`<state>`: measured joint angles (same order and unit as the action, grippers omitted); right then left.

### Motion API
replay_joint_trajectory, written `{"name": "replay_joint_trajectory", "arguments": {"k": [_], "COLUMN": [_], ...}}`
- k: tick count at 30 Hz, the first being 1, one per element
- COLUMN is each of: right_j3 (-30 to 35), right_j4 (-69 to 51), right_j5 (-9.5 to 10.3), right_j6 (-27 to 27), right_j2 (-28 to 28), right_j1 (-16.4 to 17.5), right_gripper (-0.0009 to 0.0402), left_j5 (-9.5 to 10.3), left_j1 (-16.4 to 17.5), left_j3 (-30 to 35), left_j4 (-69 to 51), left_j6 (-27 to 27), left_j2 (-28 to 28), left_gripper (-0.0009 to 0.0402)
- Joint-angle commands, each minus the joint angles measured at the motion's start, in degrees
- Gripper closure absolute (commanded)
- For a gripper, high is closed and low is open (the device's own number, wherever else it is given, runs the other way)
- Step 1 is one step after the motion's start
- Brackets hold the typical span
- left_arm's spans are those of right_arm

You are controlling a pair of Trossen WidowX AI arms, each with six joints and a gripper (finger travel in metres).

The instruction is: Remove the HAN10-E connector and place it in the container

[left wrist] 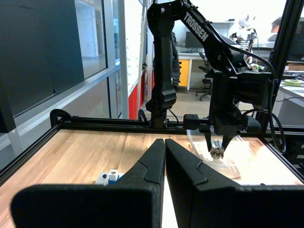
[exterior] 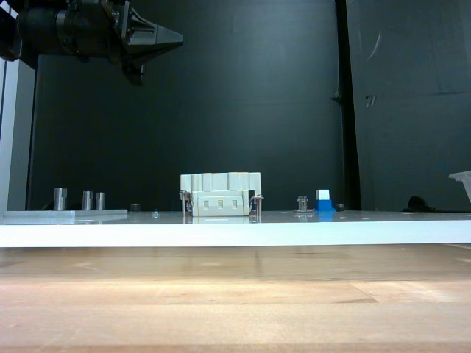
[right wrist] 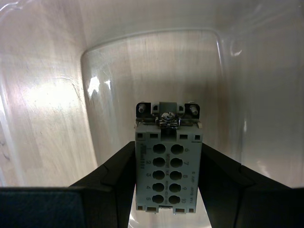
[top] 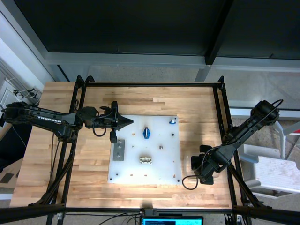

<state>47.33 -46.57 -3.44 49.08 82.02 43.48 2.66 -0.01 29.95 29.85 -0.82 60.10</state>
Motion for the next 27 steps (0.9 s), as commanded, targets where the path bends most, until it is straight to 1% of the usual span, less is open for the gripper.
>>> {"name": "replay_joint_trajectory", "arguments": {"k": [1,13,16,20,27], "right_j3": [0.0,0.0,0.0,0.7,5.4], "right_j4": [0.4,0.8,0.8,-0.5,-7.6], "right_j5": [-0.04,0.07,0.61,0.52,0.50], "right_j6": [0.1,0.2,0.2,0.2,-0.1], "right_j2": [0.0,-0.1,-0.4,-1.4,-3.7], "right_j1": [0.0,0.1,0.1,0.0,0.0], "right_gripper": [0.0240,0.0145,0.0129,0.0120,0.0131], "left_j5": [-0.02,-0.02,-0.02,-0.02,-0.02], "left_j1": [0.0,0.0,0.0,0.0,0.0], "left_j3": [0.0,0.0,0.0,0.0,0.0], "left_j4": [0.0,0.0,0.0,0.0,0.0], "left_j6": [0.0,0.0,0.0,0.0,0.0], "left_j2": [0.0,0.0,0.0,0.0,0.0], "left_gripper": [0.0393,0.0393,0.0393,0.0393,0.0393]}}
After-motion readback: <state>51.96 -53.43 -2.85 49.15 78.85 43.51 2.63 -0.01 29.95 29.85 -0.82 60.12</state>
